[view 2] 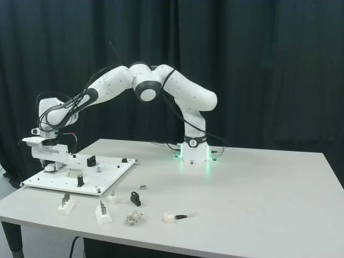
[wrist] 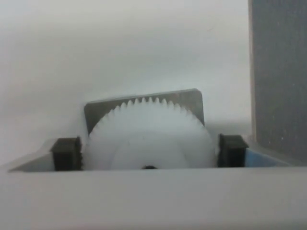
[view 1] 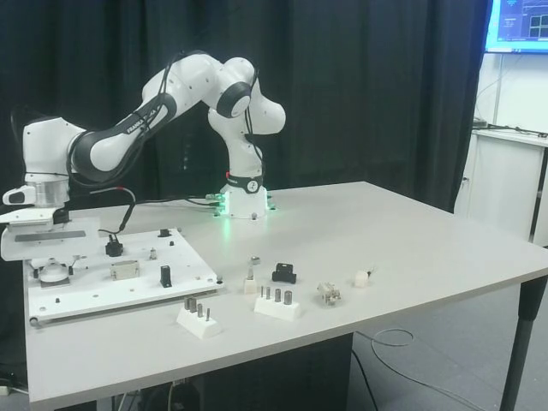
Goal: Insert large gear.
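The large white gear (wrist: 151, 139) fills the middle of the wrist view, toothed rim up. One black fingertip (wrist: 67, 153) presses on one side of it and the other (wrist: 232, 149) on the opposite side. My gripper (wrist: 149, 152) is shut on it. A grey plate (wrist: 189, 103) stands right behind the gear. In the room views the gripper (view 1: 51, 261) (view 2: 51, 163) hangs low over the left end of the white assembly board (view 1: 128, 287) (view 2: 107, 174). The gear (view 1: 53, 273) is down at board level. Whether it rests on a peg is hidden.
The board carries a black upright part (view 1: 164, 275), a black connector (view 1: 111, 249) and a small grey block (view 1: 126, 270). In front of it on the grey table (view 1: 411, 240) lie white peg holders (view 1: 199, 318) (view 1: 276, 302), a black clip (view 1: 283, 274) and small loose parts (view 1: 330, 293).
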Robot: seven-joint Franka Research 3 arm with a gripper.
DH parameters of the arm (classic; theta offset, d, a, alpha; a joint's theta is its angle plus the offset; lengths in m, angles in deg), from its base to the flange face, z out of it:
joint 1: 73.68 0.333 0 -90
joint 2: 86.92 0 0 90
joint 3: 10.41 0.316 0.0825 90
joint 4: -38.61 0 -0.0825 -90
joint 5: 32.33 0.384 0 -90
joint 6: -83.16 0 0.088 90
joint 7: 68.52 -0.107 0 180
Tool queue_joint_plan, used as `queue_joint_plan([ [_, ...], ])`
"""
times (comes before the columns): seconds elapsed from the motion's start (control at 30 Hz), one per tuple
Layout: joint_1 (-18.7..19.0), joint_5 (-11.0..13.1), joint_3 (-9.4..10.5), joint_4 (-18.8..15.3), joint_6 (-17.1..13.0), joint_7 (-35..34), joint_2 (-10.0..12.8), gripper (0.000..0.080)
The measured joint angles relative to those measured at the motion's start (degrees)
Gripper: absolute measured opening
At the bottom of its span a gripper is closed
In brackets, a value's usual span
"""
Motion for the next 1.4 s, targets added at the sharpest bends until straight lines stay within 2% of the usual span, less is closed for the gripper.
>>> queue_joint_plan([
  [0.3,-0.01,0.01,0.0,0.03,0.07,-0.46,0.0,0.0663],
  [0.33,-0.01,0.01,0.0,0.03,0.07,-0.54,0.0,0.0598],
  [0.77,0.02,-0.28,0.01,0.08,0.1,0.36,0.05,0.0598],
  [1.4,0.31,-3.41,0.14,0.89,0.62,23.29,0.37,0.0597],
])
